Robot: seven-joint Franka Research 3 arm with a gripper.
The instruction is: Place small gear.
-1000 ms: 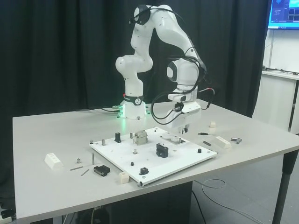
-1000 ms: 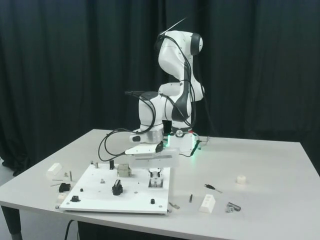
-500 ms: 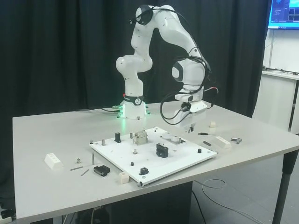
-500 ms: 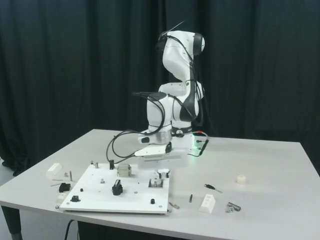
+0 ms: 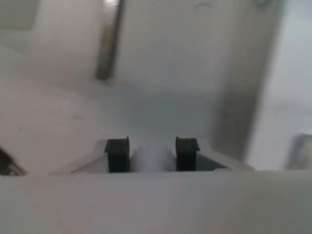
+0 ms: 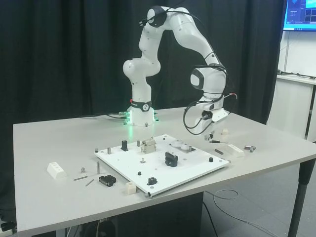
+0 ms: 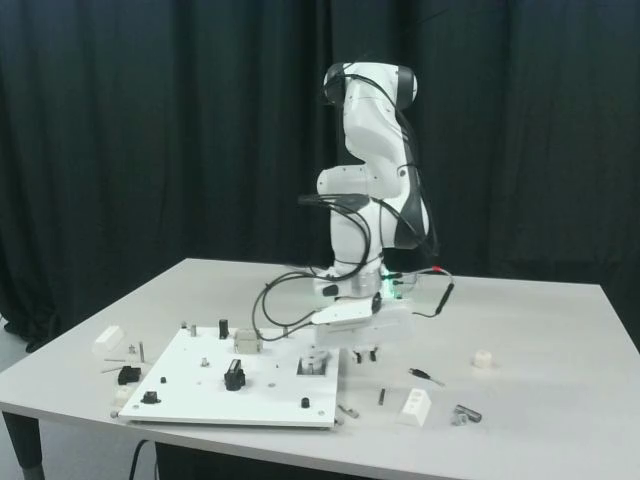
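A white round gear [image 6: 180, 145] sits on its mount at the far right part of the white board [image 6: 190, 164]; in the second room view the gear [image 7: 318, 357] lies just beside my fingers. My gripper [image 6: 210, 134] hangs off the board's right edge, low over the grey table [image 6: 59, 143]. In the wrist view my gripper [image 5: 152, 155] is open, its black fingertips [image 5: 117, 154] apart with nothing between them. A small white round part [image 6: 225, 132] rests on the table beyond the gripper, also seen as the round part [image 7: 483, 359].
A white block [image 6: 235, 150], a metal piece [image 6: 250, 147] and a black pin [image 6: 216, 141] lie right of the board. Another white block [image 6: 57, 170], a black part [image 6: 107, 180] and thin pins lie left. Black fixtures stand on the board.
My gripper has risen from the gear mount and swung right, off the board. The white gear stays behind on the mount, free of the fingers.
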